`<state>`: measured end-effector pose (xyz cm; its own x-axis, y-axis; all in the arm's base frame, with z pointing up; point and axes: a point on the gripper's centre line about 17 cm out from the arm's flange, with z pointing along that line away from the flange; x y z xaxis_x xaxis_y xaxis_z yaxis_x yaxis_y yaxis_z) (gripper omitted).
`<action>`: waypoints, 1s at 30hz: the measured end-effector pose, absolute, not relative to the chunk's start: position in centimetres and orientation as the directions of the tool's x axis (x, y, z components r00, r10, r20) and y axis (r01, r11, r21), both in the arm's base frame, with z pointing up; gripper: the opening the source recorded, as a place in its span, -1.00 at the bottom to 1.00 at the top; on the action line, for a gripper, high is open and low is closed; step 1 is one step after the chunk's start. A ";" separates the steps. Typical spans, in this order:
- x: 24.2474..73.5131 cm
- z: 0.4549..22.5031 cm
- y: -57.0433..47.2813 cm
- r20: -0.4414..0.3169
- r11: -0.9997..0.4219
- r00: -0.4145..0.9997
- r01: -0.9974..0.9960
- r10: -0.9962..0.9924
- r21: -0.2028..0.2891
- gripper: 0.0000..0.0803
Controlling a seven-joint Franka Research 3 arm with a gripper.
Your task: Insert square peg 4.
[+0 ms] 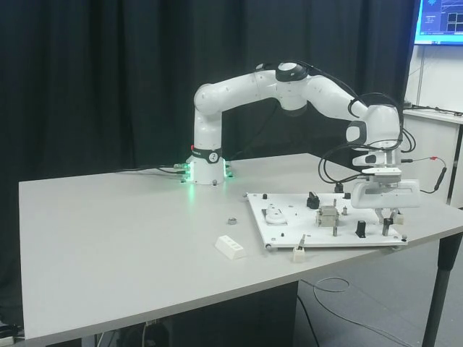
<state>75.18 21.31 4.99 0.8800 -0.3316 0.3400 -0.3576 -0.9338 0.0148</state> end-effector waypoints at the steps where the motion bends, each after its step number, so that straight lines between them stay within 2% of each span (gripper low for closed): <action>1: 75.2 5.0 21.3 0.340 -0.934 0.880 -0.357 -0.331 0.015 -0.76; 16: 74.9 5.0 23.2 0.337 -0.934 0.880 -0.356 -0.336 -0.002 -0.76; 30: 75.0 5.0 22.2 0.340 -0.932 0.878 -0.362 -0.336 0.015 -0.76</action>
<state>75.01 22.16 5.02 0.8782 -0.3360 0.3403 -0.3624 -0.9319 0.0150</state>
